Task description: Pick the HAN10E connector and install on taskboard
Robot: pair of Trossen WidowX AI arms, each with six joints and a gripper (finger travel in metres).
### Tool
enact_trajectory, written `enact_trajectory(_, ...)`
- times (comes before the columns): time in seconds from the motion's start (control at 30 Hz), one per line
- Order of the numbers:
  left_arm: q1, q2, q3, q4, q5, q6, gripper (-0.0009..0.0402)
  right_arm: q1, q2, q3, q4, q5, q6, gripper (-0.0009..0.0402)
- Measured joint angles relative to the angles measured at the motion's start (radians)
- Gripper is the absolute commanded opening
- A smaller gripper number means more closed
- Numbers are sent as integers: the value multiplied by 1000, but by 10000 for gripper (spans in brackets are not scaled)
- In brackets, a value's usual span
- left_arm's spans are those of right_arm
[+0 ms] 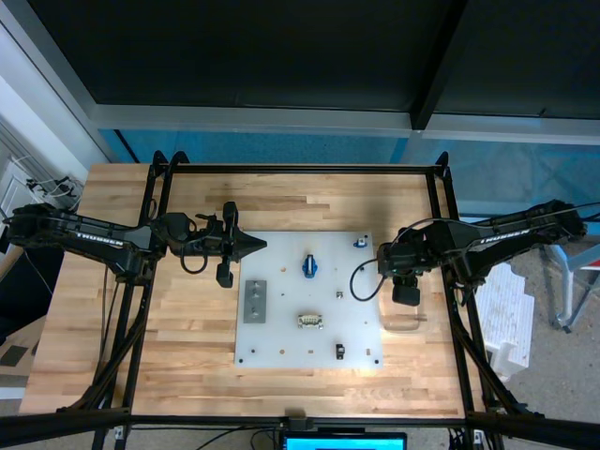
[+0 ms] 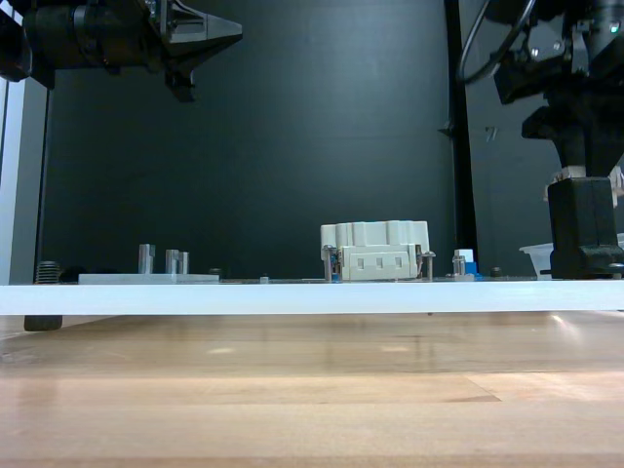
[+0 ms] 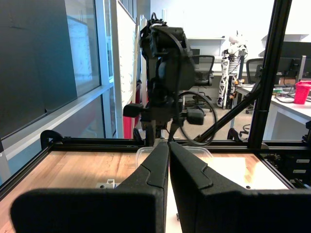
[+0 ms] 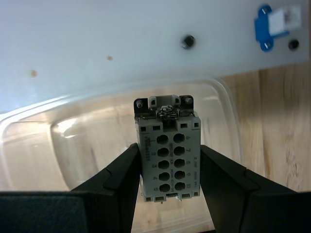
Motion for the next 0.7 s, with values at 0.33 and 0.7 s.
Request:
enact_trajectory(0.33, 0, 0, 0, 0, 0, 0, 1, 60, 148, 119, 0, 5, 26, 4)
enact_trajectory(0.7, 0, 0, 0, 0, 0, 0, 1, 115, 348, 335, -33, 32, 75, 4)
